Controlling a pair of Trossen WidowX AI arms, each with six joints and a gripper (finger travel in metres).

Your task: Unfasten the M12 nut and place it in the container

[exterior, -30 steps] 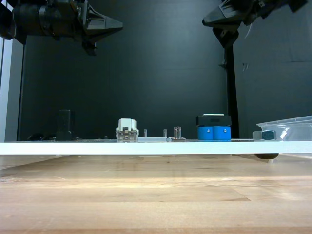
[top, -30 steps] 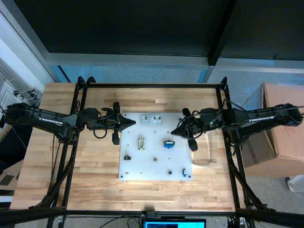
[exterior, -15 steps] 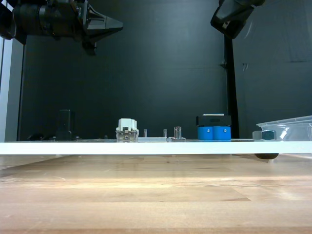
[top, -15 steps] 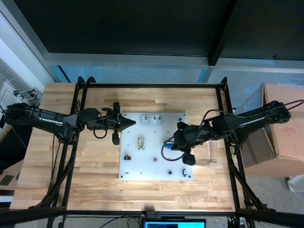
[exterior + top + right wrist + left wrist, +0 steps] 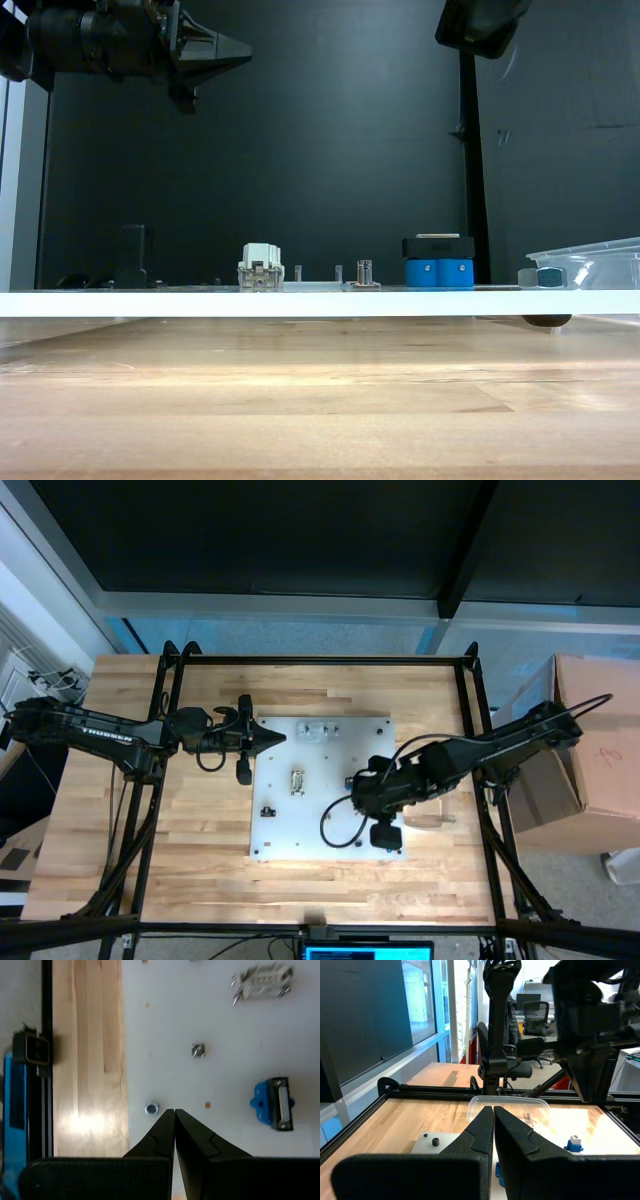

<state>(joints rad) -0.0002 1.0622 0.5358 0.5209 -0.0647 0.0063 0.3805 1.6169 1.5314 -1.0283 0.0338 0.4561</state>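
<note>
M12 nut (image 5: 151, 1108): small, silver, we see it lying flat on its stud (image 5: 151, 1108) near the white board (image 5: 210, 1020) edge | container (image 5: 598, 262): clear tray, upright on the tabletop (image 5: 300, 400) beside the board; in our low view the nut stands before it

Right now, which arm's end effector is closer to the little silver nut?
Right. The right end effector hangs above the white board, its tips pointing down just beside the nut. The left end effector hovers high near the board's far left corner, well away.
</note>
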